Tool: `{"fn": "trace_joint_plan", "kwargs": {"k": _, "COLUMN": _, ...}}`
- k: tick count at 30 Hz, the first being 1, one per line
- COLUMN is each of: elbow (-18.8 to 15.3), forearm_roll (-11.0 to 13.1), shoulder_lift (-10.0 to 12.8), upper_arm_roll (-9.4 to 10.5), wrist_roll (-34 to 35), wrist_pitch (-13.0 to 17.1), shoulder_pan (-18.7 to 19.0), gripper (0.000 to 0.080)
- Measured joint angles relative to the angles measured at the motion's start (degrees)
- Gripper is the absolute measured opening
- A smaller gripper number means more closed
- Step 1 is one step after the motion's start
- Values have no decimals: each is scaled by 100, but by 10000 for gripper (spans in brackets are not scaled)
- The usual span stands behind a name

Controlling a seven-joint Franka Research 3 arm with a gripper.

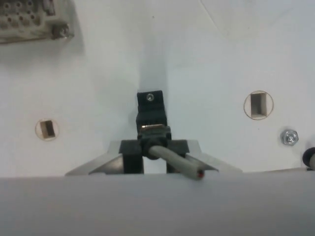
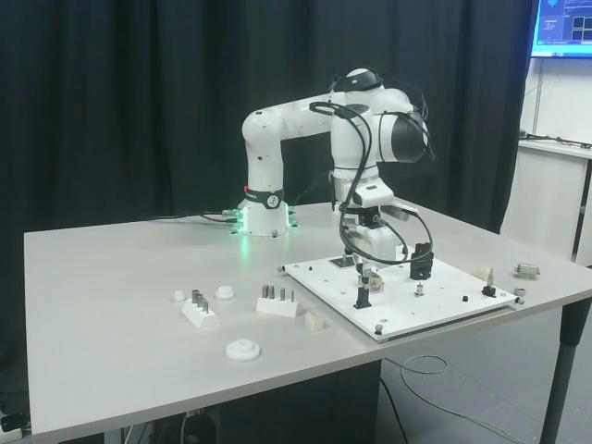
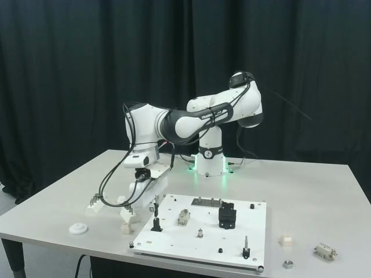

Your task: Insert USB.

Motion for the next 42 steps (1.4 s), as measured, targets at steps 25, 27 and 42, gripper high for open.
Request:
{"fn": "trace_joint_plan", "kwargs": {"k": 25, "elbow": -54, "forearm_roll": -41, "shoulder_lift": 0, "upper_arm_roll": -21, "wrist_roll": -32, "wrist_pitch": -36, "shoulder_pan": 62, "gripper": 95}}
{"fn": "trace_joint_plan", "kwargs": {"k": 27, "elbow": -54, "forearm_roll": -33, "shoulder_lift": 0, "upper_arm_roll": -18, "wrist_roll": -32, "wrist_pitch": -26, "shoulder_pan": 63, "gripper": 95}}
{"fn": "trace_joint_plan", "kwargs": {"k": 42, "elbow": -54, "forearm_roll": -8, "shoulder_lift": 0, "upper_arm_roll": -3, "wrist_roll": -32, "wrist_pitch": 114, "shoulder_pan": 73, "gripper": 95}}
